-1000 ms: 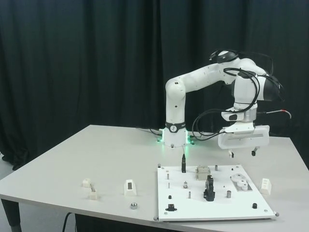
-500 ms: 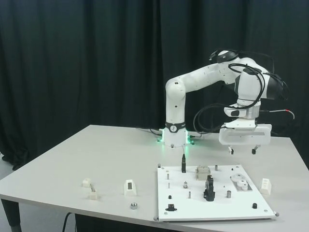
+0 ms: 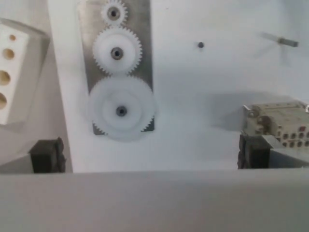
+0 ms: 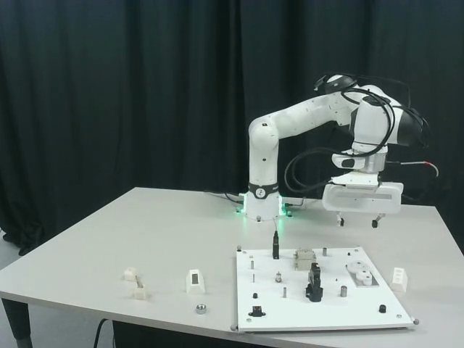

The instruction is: Pick Ethernet.

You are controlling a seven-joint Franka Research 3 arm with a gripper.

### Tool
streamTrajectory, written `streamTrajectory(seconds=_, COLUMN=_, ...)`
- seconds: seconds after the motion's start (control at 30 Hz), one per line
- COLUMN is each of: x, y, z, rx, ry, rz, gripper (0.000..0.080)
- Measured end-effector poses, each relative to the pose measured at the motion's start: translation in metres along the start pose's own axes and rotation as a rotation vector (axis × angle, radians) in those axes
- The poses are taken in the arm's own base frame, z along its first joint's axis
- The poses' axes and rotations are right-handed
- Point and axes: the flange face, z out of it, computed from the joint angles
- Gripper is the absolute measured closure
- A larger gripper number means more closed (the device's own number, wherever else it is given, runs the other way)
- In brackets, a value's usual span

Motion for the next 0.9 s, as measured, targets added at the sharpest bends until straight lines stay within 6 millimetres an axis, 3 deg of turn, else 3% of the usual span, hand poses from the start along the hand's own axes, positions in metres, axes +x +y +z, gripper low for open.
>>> streamTrajectory(seconds=0.57, x=0.028, y=0.018, z=-0.020, rx=-0.016, ry=0.032, rz=0.051, gripper=0.0003)
streamTrajectory(seconds=0.9, x=0.067, y=0.048, z=-0.048, rx=-0.071, ry=0.127, rz=0.101, gripper=0.0003)
